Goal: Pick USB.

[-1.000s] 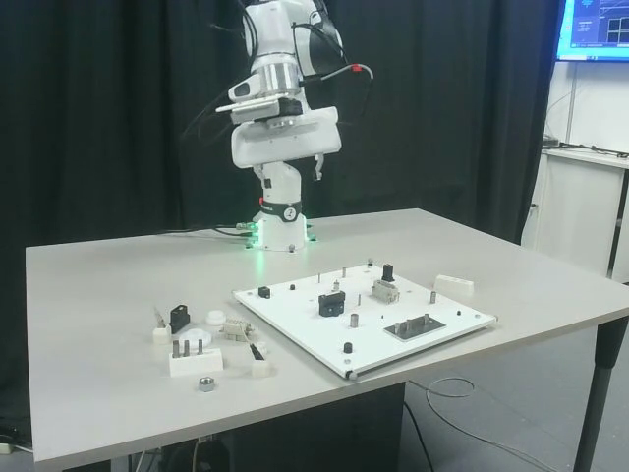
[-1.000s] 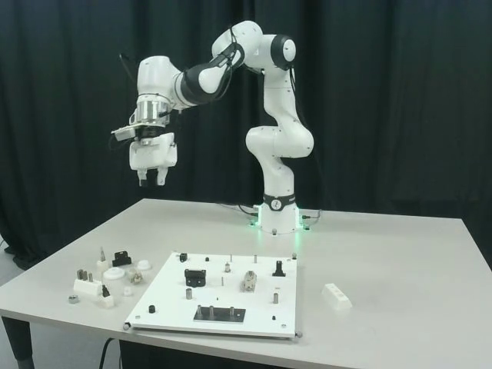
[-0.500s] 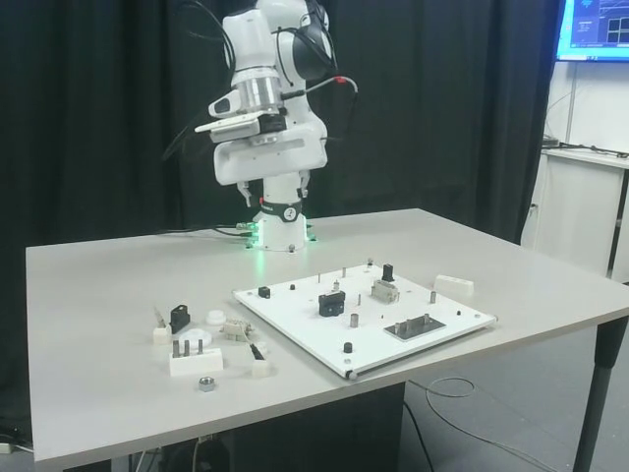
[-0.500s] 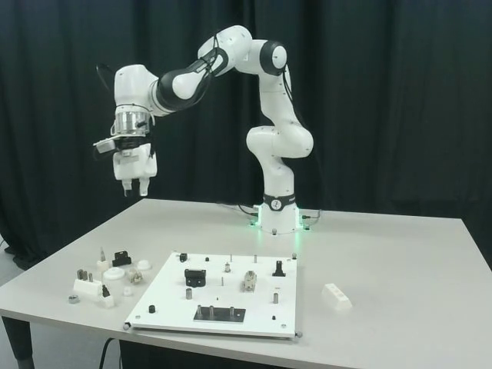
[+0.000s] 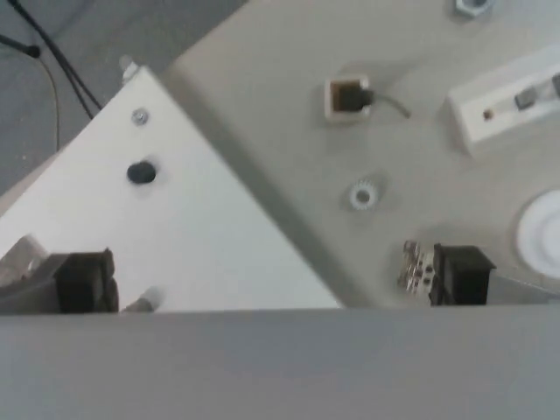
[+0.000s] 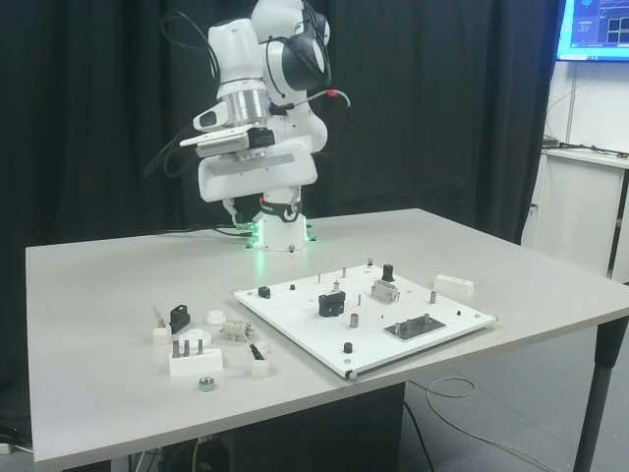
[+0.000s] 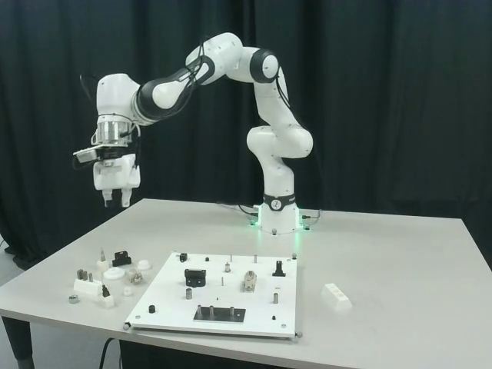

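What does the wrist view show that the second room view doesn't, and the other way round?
Only the wrist view shows cables on the floor past the table edge. Only the second room view shows the white arm, its hand high above the table, and the small white block. Both show the white board and loose small parts beside it.

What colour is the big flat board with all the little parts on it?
White. The board shows best in the first room view, lying on the grey table.
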Action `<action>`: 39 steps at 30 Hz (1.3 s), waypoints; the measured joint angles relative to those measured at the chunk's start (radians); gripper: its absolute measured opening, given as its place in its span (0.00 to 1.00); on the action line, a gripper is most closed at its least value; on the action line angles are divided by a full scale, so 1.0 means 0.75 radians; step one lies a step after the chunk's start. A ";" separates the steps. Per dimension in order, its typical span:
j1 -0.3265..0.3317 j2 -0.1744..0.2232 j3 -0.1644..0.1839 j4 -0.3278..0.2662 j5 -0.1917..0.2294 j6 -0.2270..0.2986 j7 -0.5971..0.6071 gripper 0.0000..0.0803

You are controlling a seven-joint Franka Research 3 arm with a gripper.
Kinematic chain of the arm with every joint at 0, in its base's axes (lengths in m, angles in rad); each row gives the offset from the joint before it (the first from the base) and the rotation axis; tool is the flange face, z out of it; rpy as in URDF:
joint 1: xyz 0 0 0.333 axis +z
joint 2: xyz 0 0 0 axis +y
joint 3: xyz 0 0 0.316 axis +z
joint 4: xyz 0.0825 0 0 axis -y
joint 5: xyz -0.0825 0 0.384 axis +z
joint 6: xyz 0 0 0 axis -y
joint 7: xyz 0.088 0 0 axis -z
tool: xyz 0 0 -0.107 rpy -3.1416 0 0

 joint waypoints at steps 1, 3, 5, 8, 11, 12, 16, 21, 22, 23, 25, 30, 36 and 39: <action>-0.003 0.015 0.000 0.014 0.003 0.000 -0.003 1.00; -0.009 0.044 0.000 0.042 0.007 0.000 -0.010 1.00; -0.015 0.071 0.000 0.067 0.012 -0.001 -0.023 1.00; -0.024 0.109 0.000 0.101 0.020 -0.001 -0.066 1.00; -0.035 0.141 0.000 0.129 0.028 -0.004 -0.101 1.00; -0.038 0.152 0.000 0.137 0.029 -0.006 -0.110 1.00; -0.050 0.187 0.001 0.165 0.035 -0.016 -0.142 1.00; -0.060 0.224 0.001 0.188 0.061 -0.021 -0.170 1.00; -0.062 0.230 0.001 0.190 0.068 -0.021 -0.173 1.00; -0.063 0.236 0.001 0.192 0.076 -0.021 -0.175 1.00; -0.065 0.248 0.001 0.196 0.088 -0.021 -0.182 1.00; -0.070 0.274 0.001 0.201 0.117 -0.020 -0.192 1.00; -0.075 0.307 0.001 0.205 0.150 -0.015 -0.200 1.00; -0.076 0.326 0.001 0.207 0.164 -0.007 -0.204 1.00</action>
